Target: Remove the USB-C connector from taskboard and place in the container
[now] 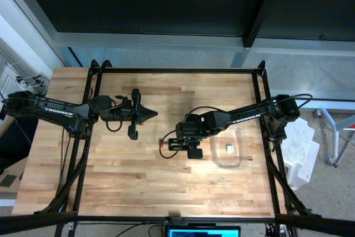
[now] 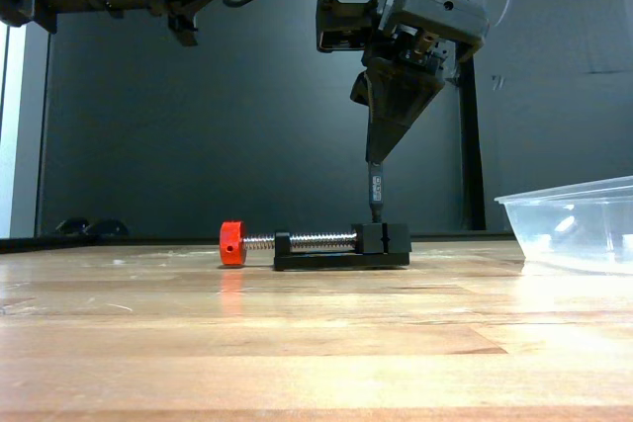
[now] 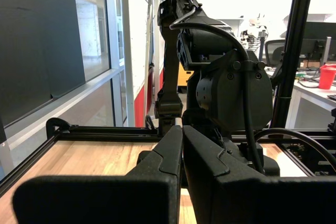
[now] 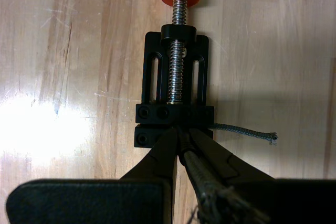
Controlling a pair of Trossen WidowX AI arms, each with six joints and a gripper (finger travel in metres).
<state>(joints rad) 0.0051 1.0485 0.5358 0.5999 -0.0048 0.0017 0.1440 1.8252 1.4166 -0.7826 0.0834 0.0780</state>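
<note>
While the right gripper (image 2: 374, 157) pinches the upright USB-C connector (image 2: 375, 195) between its fingers, the plug's end below them meets the taskboard (image 2: 341, 249), so I judge extraction is in hand. Next calls for a straight lift, then a carry to the container (image 2: 554, 200). The left gripper (image 3: 182, 132), its fingers pressed together, hangs well apart.

The light butcher-block table (image 1: 138, 181) carries the taskboard (image 2: 336, 249), a small black vise lying flat near its centre, red-orange knob (image 2: 231, 243) toward 9 o'clock. A short frayed grey cord (image 4: 247, 131) lies just beside it. Apart at 3 o'clock rests the clear plastic container (image 1: 227, 166).
</note>
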